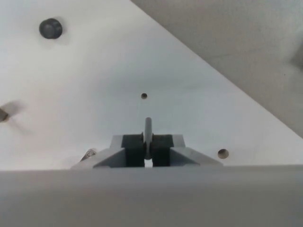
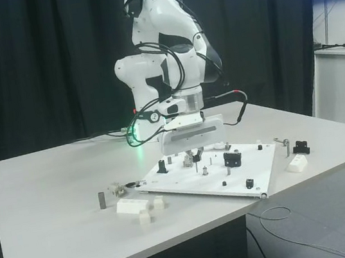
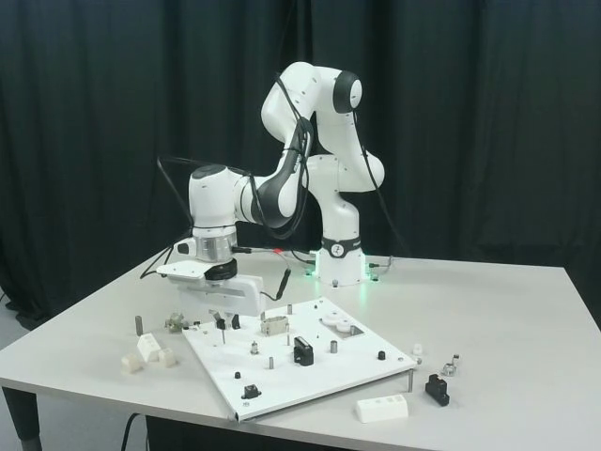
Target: Place round peg 1.
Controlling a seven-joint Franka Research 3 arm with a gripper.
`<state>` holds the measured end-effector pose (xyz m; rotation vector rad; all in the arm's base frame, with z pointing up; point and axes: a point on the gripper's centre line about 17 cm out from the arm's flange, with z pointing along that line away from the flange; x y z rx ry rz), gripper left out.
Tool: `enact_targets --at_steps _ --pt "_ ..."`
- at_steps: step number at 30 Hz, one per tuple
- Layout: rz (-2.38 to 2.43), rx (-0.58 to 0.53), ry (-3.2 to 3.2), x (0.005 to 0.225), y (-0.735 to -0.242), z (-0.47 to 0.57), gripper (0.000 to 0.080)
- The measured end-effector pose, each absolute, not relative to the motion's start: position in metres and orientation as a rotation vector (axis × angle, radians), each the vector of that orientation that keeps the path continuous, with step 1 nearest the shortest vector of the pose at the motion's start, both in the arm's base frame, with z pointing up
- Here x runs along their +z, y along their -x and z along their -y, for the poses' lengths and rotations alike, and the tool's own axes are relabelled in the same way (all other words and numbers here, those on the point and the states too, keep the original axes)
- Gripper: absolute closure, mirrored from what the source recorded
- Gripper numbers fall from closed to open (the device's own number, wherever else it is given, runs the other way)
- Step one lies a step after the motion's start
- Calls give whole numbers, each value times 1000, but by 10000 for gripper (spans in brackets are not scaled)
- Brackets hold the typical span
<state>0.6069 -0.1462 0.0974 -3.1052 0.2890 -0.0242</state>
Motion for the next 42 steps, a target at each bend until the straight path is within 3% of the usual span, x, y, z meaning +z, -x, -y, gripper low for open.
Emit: enact_targets --at_steps 26,42 --pt "-232 -38 3113 98 -611 140 771" --pt "-69 -73 3101 111 -628 69 771"
